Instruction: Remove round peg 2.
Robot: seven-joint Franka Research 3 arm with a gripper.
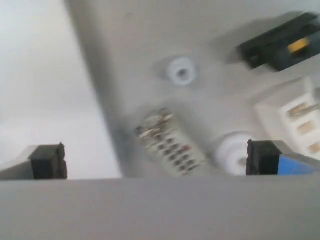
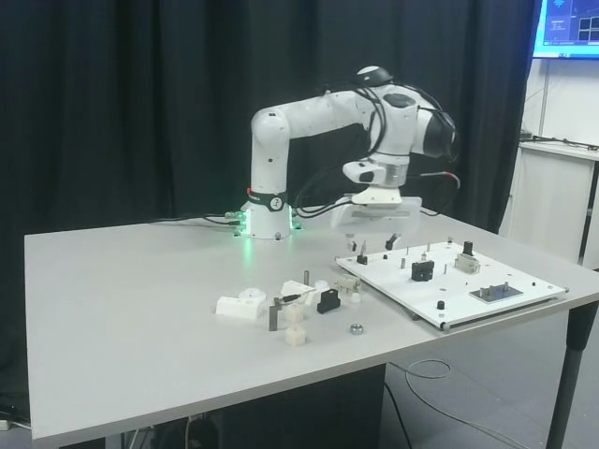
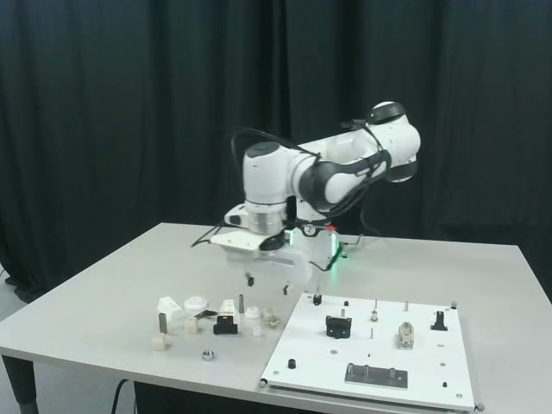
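Hanging above the near-left corner of the white board (image 3: pixel 379 362), the hand (image 3: pixel 280 280) holds nothing; in the wrist view its two black fingertips (image 1: pixel 47 161) stand far apart, spread wide, with nothing between them. No brand, label or writing can be read anywhere; the screen (image 2: pixel 568 26) at the upper edge of the first room view is cut off and its marks are too small to make out.

The board lies flat on the grey worktop (image 2: pixel 122 290) and carries several small upright pegs and fixtures: a black block (image 3: pixel 337 326), a black bracket (image 3: pixel 441 320), a grey plate with pins (image 3: pixel 373 374), and thin posts. Which of these posts is round peg 2 cannot be told; they are too small to tell apart. One short dark-topped peg (image 3: pixel 317 299) stands at the board's corner just below the hand, apart from the fingertips.

In the wrist view a blurred multi-pin connector (image 1: pixel 169 141) lies below the hand, with a white round part (image 1: pixel 181 70) beyond it and another white round piece (image 1: pixel 232 153) partly hidden behind one fingertip. A black block with a small insert (image 1: pixel 283 42) is cut off at the edge.

Loose white and black parts (image 2: pixel 285 304) and a nut (image 2: pixel 357 327) lie on the worktop beside the board.
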